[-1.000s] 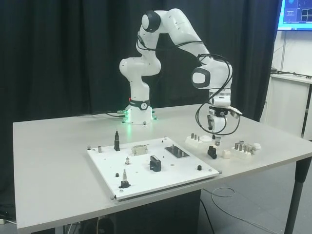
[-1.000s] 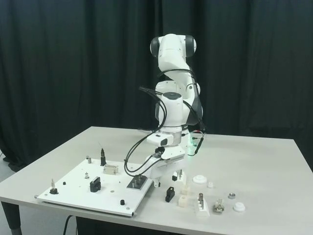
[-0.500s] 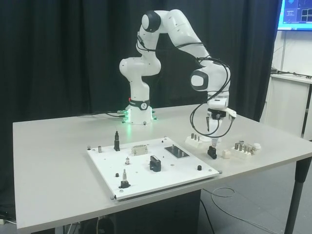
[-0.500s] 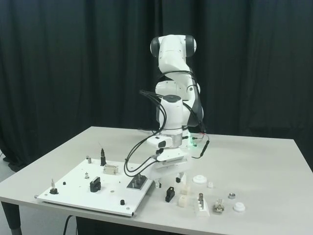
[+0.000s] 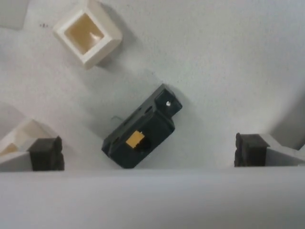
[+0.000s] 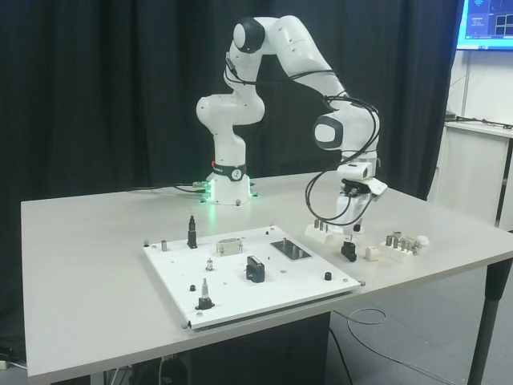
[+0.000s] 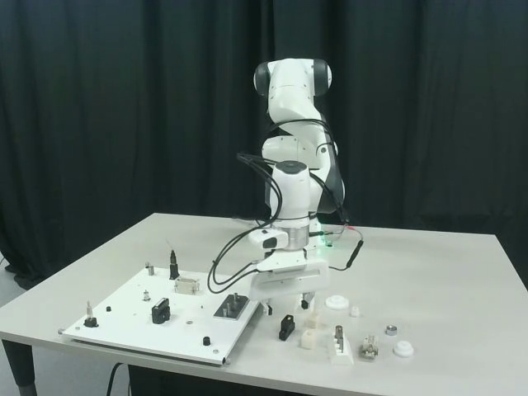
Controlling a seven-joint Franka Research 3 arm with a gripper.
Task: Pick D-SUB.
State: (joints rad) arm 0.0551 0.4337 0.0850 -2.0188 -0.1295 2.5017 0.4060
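A black connector block with a small pale insert lies flat on the grey table. It sits skewed between my two black fingertips, closer to one than the other, and touches neither. My gripper is open and points down over it. From the first room view the gripper hangs just above the block, off the white board's right edge. The second room view has the gripper right over the same block.
A white hollow cube stands close by the block. White holders with metal parts lie to the right. The white board carries a pale connector, a black block and several posts. Cables loop off the wrist.
The wrist has turned and the hand has come down and slightly toward the board, ending over the black block. The block itself has not moved.
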